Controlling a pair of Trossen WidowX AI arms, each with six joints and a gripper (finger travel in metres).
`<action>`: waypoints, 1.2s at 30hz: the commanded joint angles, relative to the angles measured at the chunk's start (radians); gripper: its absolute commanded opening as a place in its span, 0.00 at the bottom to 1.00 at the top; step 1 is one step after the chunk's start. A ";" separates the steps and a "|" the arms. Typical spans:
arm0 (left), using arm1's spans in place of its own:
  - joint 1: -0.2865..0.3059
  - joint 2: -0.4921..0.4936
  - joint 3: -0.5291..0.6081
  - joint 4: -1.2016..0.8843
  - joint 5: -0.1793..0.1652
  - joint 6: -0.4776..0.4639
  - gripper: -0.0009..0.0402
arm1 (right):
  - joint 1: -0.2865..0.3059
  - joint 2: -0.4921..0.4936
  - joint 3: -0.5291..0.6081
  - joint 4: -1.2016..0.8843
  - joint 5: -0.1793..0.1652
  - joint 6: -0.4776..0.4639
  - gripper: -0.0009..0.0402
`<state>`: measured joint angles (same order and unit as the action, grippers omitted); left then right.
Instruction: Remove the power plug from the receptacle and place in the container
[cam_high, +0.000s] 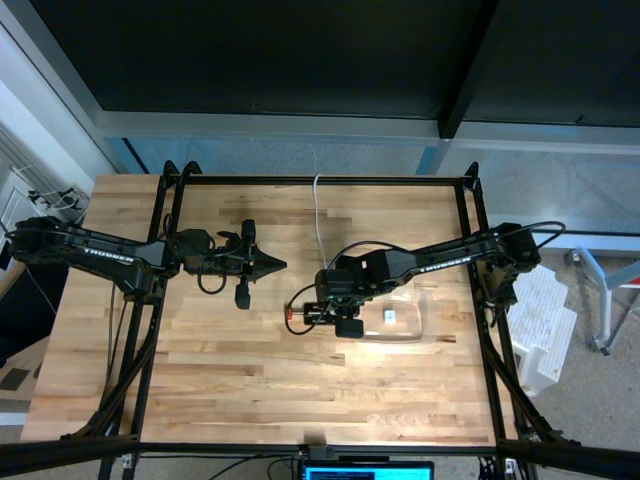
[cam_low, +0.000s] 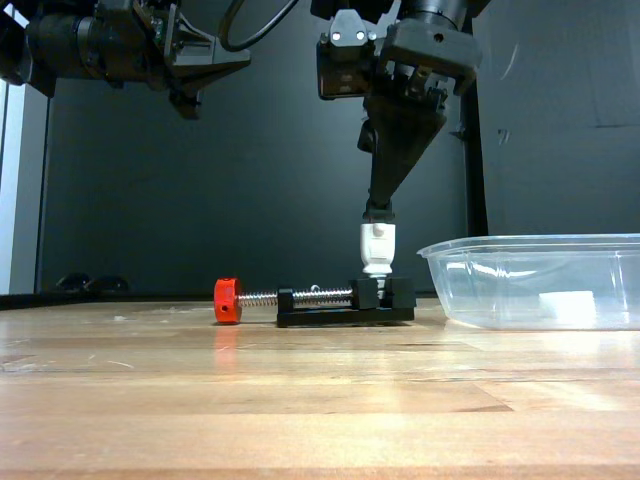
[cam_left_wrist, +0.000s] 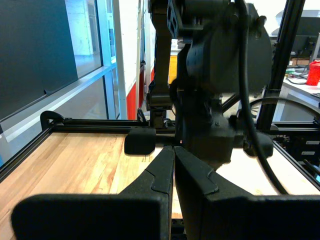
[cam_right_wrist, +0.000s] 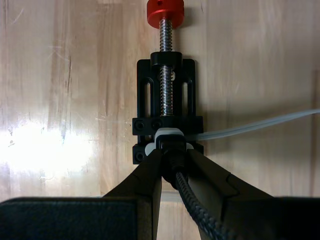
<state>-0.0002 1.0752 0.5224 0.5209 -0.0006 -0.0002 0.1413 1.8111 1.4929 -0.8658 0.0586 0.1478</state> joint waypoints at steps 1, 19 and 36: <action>0.000 0.000 0.000 0.000 0.000 0.000 0.02 | 0.000 -0.004 0.004 -0.015 0.000 0.000 0.02; 0.000 0.000 0.000 0.000 0.000 0.000 0.02 | 0.028 -0.119 -0.100 0.013 0.004 0.041 0.02; 0.000 0.000 0.000 0.000 0.000 0.000 0.02 | 0.103 -0.320 -0.480 0.211 0.030 0.136 0.02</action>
<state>-0.0002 1.0748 0.5228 0.5209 -0.0010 -0.0002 0.2417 1.4967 1.0348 -0.6636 0.0887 0.2775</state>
